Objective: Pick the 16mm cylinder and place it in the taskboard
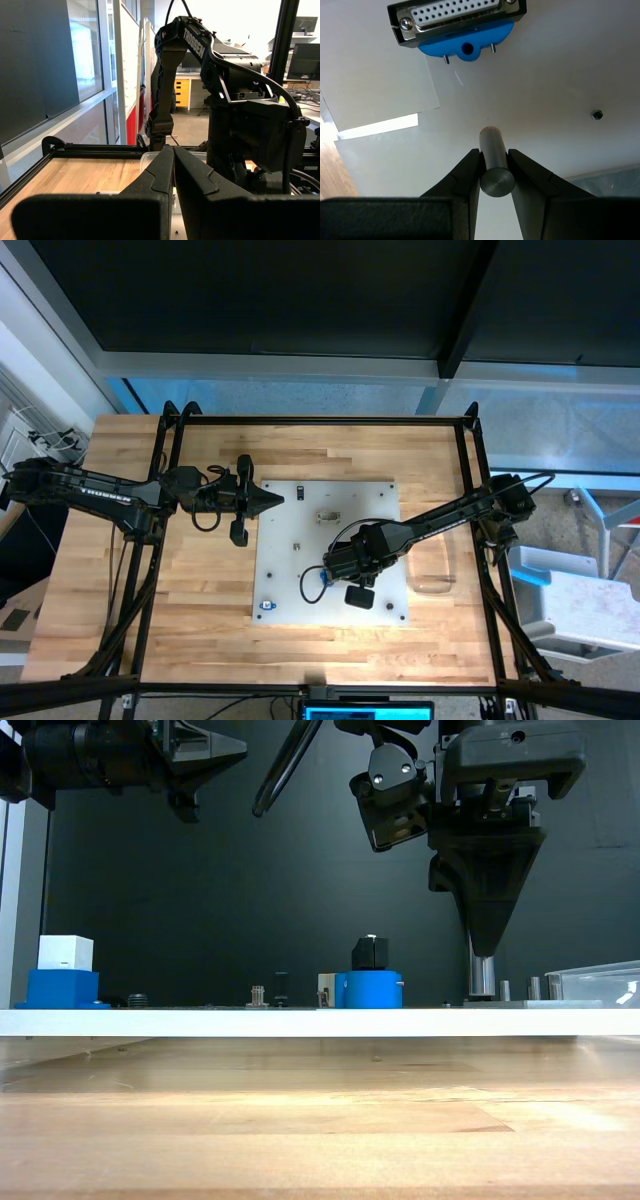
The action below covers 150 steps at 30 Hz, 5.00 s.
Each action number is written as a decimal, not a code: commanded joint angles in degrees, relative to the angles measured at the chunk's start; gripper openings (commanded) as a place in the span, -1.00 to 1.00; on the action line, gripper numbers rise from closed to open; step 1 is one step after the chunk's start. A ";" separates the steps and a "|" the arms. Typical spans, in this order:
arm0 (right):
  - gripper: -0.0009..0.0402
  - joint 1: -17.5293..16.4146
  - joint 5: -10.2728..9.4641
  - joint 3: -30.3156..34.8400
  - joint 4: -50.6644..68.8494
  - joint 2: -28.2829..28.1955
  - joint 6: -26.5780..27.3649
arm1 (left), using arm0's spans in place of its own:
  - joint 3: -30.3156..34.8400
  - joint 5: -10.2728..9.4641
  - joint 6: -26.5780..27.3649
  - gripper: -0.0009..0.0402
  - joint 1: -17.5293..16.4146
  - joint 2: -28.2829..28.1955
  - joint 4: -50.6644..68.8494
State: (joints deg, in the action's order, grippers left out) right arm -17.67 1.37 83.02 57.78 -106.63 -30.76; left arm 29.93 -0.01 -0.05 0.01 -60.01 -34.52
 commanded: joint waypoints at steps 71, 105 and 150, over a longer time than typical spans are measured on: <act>-0.87 0.02 0.20 -0.59 -0.63 -1.51 -0.46 | 0.02 0.00 0.00 -0.96 0.00 0.00 0.02; -0.87 -0.11 0.57 -3.80 -5.44 -1.81 -0.44 | 0.02 0.00 0.00 -0.96 -0.02 0.00 0.02; -0.19 -0.55 0.57 -2.99 -1.29 3.32 -0.28 | 0.02 0.00 0.00 -0.96 0.00 0.00 0.00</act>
State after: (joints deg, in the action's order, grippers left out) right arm -18.17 1.93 80.03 56.07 -103.88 -31.03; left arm 29.93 -0.01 -0.03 0.01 -60.01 -34.52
